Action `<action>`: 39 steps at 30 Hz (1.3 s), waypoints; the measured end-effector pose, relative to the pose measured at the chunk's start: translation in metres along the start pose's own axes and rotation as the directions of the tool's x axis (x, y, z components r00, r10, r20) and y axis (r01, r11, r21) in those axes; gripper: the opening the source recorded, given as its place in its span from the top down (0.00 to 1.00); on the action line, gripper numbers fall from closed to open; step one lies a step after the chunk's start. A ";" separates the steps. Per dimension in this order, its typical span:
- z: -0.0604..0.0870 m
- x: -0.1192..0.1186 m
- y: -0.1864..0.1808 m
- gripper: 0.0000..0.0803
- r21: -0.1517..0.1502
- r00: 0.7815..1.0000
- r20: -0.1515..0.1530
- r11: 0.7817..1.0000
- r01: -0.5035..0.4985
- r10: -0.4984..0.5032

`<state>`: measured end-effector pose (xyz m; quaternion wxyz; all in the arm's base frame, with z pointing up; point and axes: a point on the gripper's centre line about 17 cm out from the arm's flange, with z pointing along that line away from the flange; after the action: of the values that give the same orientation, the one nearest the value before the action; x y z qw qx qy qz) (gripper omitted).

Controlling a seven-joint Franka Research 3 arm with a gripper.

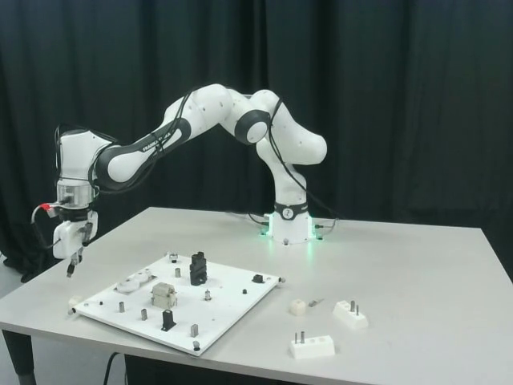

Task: Place USB.

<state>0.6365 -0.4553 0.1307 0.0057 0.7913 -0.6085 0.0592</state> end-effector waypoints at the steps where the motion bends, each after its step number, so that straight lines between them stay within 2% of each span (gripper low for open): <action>1: -0.001 0.000 0.000 0.94 0.001 1.000 0.000 1.000 0.028 -0.028; 4: -0.004 -0.001 -0.003 0.94 0.005 0.992 0.000 0.992 0.124 -0.124; 6: -0.006 -0.002 -0.004 0.94 0.006 0.978 -0.001 0.978 0.209 -0.209; 8: -0.007 -0.004 -0.006 0.94 0.008 0.950 -0.001 0.950 0.313 -0.313; 13: -0.011 -0.006 -0.011 0.95 0.008 0.850 -0.003 0.850 0.526 -0.526; 15: -0.013 -0.005 -0.012 0.95 0.000 0.805 -0.006 0.805 0.594 -0.594; 17: -0.015 -0.003 -0.012 0.95 -0.014 0.750 -0.008 0.750 0.661 -0.661; 18: -0.016 -0.002 -0.012 0.99 -0.021 0.720 -0.008 0.720 0.693 -0.694; 23: -0.022 0.000 -0.013 0.99 -0.051 0.578 -0.002 0.578 0.815 -0.816; 25: -0.023 0.001 -0.014 1.00 -0.063 0.518 0.005 0.517 0.854 -0.855; 29: -0.025 0.001 -0.014 1.00 -0.083 0.381 0.027 0.377 0.922 -0.924; 31: -0.025 0.000 -0.014 1.00 -0.089 0.334 0.037 0.330 0.940 -0.942; 39: -0.025 -0.001 -0.013 1.00 -0.111 0.193 0.080 0.183 0.977 -0.978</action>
<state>0.6468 -0.4489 0.1563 0.0989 0.9946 0.0306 0.0037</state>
